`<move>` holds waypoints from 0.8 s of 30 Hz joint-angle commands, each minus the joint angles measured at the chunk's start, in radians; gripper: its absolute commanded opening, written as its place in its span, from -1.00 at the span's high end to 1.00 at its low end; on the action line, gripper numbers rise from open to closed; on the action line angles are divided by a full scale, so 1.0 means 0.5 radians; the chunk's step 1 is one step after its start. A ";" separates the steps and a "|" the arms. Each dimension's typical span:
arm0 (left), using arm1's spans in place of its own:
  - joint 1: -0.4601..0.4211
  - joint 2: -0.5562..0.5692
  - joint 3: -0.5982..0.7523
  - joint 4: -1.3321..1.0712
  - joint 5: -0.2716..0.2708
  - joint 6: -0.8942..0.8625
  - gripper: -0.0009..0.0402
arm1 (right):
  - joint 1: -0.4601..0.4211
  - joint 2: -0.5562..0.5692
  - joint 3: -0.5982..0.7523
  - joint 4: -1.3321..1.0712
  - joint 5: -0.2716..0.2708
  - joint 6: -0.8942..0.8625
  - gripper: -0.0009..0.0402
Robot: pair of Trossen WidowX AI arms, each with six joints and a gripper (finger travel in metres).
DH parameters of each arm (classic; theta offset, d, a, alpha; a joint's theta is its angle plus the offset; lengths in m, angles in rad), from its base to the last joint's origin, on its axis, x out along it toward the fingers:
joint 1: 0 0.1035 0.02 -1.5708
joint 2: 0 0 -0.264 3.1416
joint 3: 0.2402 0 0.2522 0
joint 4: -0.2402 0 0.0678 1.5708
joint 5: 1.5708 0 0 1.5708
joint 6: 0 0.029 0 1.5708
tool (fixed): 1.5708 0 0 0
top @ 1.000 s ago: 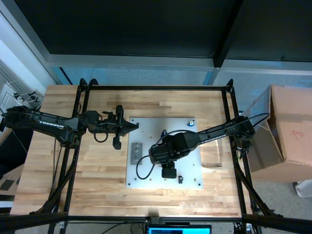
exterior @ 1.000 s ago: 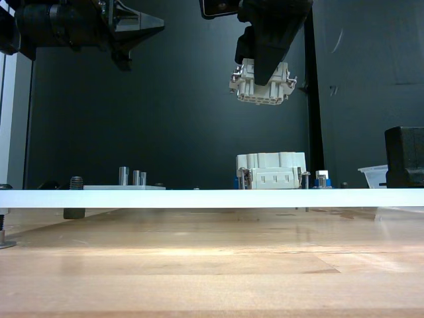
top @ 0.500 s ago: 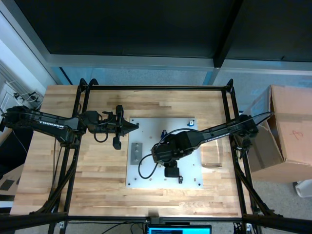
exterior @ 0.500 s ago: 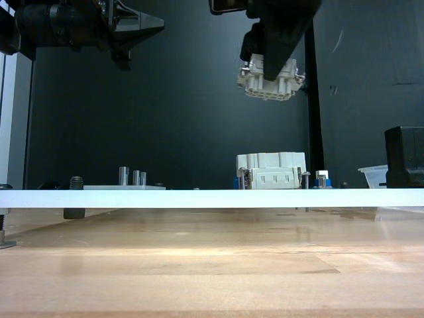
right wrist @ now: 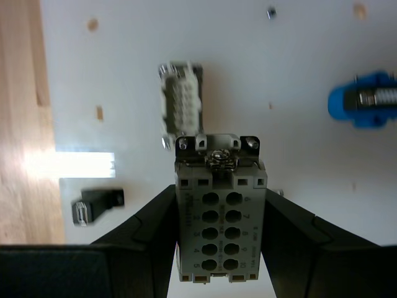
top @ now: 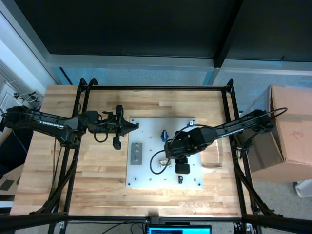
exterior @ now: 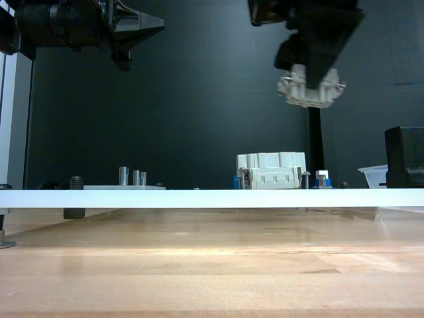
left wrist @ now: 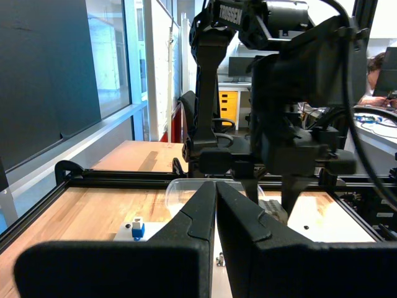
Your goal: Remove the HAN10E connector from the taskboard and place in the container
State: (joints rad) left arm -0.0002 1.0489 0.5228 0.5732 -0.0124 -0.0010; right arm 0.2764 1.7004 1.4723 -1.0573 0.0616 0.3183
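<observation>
A wooden table (top: 97, 170) carries a white taskboard (top: 146, 178) at its middle. Closest to the taskboard's near edge, a small black clip (right wrist: 99, 206) lies flat on the plate.

A little farther in, the right gripper (exterior: 311, 66) hangs high above the taskboard, its arm reaching in from the right. Its two fingers are clamped on the flanks of the HAN10E connector (right wrist: 219, 217). The connector is held in the air, completely clear of its seat and slightly tilted. Two columns of round numbered holes face the wrist camera.

Its pale grey mating housing (exterior: 271, 171) sits on the taskboard below. In the low view, the held connector hangs well above the housing and off toward the taskboard's right side.

Toward the taskboard's left side sits a grey metal block (top: 136, 153) with short upright pegs. Nearer the taskboard's far edge is a blue fitting (right wrist: 363, 99).

Just beside the taskboard's right edge stands a clear plastic container (top: 214, 157). The connector hangs over the taskboard, short of the container.

By the taskboard's far left corner, the left gripper (left wrist: 216, 198) hovers high over the table and points toward the taskboard. Its fingers are pressed together with nothing between them.

Well beyond the taskboard's right edge, off the table, stands a brown cardboard box (top: 290, 131).
</observation>
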 commanded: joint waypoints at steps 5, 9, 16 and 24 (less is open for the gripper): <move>0.000 0.001 0.000 0.001 0.000 0.001 0.96 | -0.002 -0.198 -0.250 0.078 0.015 0.074 0.95; 0.001 0.001 0.000 -0.001 0.000 0.001 0.96 | -0.003 -0.288 -0.356 0.091 0.037 0.087 0.95; 0.001 0.001 0.000 0.000 0.001 0.001 0.96 | -0.003 -0.426 -0.483 0.101 0.050 0.104 0.95; 0.001 0.001 0.000 0.000 0.001 0.001 0.96 | -0.003 -0.565 -0.600 0.103 0.051 0.096 0.95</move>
State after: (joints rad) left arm -0.0002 1.0492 0.5224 0.5728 -0.0124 -0.0010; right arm 0.2745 1.4284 1.1809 -1.0077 0.0864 0.3695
